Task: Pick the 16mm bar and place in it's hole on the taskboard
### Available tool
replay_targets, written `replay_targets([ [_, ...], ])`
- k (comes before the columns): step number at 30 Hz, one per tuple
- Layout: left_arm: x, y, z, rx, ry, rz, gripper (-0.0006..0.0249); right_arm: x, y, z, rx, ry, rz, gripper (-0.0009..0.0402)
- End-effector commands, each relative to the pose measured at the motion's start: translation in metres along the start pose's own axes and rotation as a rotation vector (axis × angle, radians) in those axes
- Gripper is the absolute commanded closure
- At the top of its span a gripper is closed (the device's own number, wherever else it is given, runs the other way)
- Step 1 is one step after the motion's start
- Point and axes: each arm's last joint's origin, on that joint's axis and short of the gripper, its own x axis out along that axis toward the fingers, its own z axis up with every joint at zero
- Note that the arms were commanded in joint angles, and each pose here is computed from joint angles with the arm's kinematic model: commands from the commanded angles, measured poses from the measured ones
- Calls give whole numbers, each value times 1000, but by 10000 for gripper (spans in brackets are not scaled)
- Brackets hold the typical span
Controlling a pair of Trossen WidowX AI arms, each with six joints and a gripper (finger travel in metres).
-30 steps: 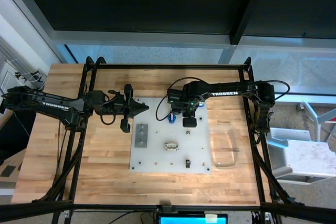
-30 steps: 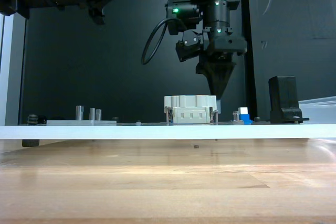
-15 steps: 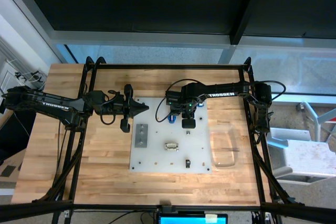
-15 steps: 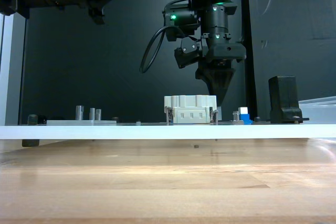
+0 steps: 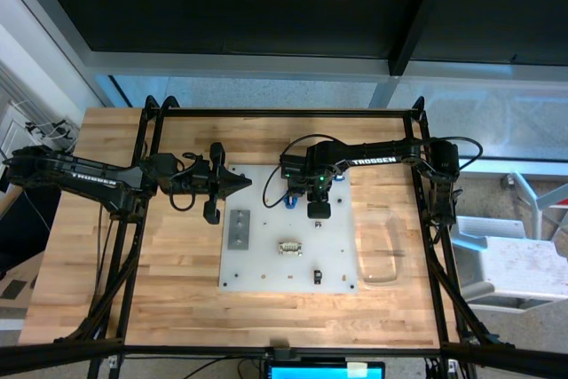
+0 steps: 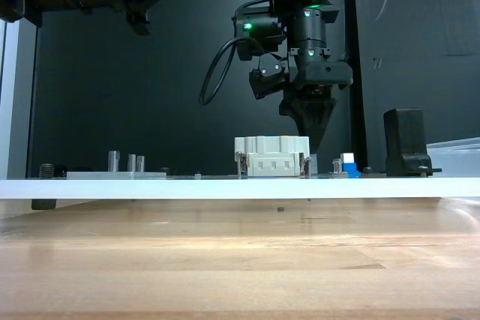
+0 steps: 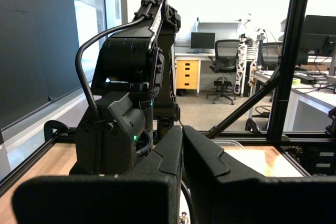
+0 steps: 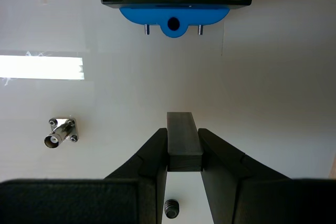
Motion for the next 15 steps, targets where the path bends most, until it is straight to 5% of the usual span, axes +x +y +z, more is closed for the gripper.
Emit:
replay_targets([
  [1, 0, 0, 0, 0, -1, 0, 243, 0, 0, 0, 0, 0, 0, 356],
  [15, 0, 0, 0, 0, -1, 0, 243, 0, 0, 0, -3, 1, -8, 224],
])
